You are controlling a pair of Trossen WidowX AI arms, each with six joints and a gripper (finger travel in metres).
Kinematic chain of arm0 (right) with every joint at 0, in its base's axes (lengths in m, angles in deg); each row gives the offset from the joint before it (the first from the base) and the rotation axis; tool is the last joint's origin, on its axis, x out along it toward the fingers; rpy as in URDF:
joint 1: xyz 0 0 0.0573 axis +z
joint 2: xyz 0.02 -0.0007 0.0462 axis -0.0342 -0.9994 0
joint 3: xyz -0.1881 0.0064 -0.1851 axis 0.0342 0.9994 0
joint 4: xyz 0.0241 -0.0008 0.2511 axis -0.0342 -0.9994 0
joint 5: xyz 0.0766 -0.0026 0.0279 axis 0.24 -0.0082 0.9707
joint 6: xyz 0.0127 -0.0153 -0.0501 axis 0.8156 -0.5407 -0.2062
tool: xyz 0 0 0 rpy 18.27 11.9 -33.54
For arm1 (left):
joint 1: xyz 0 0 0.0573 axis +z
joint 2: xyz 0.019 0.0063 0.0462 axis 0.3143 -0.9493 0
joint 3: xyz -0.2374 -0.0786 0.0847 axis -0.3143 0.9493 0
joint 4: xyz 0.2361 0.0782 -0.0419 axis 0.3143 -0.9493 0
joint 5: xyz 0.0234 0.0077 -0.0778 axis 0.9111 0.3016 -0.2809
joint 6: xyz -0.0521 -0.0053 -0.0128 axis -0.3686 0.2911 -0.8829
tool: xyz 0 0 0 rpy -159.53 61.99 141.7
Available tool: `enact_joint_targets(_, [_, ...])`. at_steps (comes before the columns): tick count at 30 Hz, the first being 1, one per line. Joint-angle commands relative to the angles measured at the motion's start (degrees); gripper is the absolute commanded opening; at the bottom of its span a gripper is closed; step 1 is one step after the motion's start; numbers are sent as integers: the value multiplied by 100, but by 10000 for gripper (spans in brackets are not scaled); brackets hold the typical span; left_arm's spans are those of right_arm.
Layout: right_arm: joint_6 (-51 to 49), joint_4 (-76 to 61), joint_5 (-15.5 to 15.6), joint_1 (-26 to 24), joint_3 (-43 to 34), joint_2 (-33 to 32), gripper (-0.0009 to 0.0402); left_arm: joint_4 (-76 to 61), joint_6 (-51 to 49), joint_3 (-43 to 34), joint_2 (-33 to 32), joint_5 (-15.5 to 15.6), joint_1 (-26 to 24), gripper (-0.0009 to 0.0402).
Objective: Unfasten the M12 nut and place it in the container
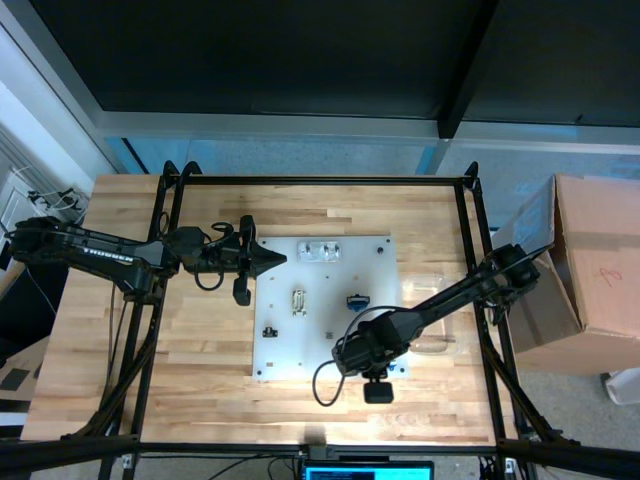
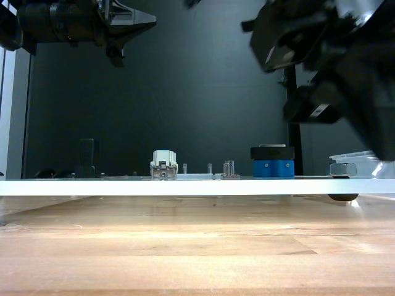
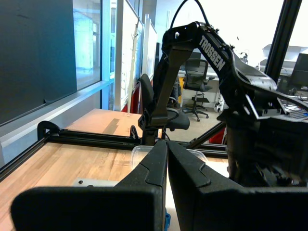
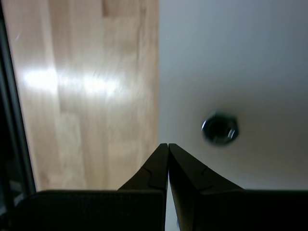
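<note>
I am seeing the wooden worktop shining smooth and glossy, the board looking matt white, the nut gleaming like metal.

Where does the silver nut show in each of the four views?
High: unseen; right tool over board's near right edge.
Low: nut far right, before tray.
Left wrist: absent; left tool, shut, hovers above board's left.
Right wrist: nut beyond shut right tool; on stud or free, cannot tell.
Shared: white board.

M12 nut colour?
Silver, low view best: nut on board; right gripper shut near it, left gripper shut above board's left edge.
</note>
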Motion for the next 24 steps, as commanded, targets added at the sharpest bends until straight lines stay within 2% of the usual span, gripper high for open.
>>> enact_joint_targets(1, [-13,153,-4,7,33,-96,0,0,0,0,0,0,2,0])
enact_joint_targets(4, [-11,96,-66,0,44,-96,0,0,0,0,0,0,2,0])
enact_joint_targets(6, [-11,-4,-275,0,44,-92,0,0,0,0,0,-2,0,0])
enact_joint_targets(11, [258,-601,-1469,2,-111,7,0,0,2,0,0,0,2,0])
enact_joint_targets(14, [317,-922,-1860,2,-247,83,0,0,2,0,0,0,0,0])
enact_joint_targets(16, [341,-1049,-1840,2,-293,122,0,0,0,0,0,-2,2,0])
enact_joint_targets(18, [345,-1051,-1648,0,-308,138,0,0,2,0,0,0,2,0])
enact_joint_targets(24, [96,-732,-389,4,-310,160,0,0,2,0,0,-2,0,0])
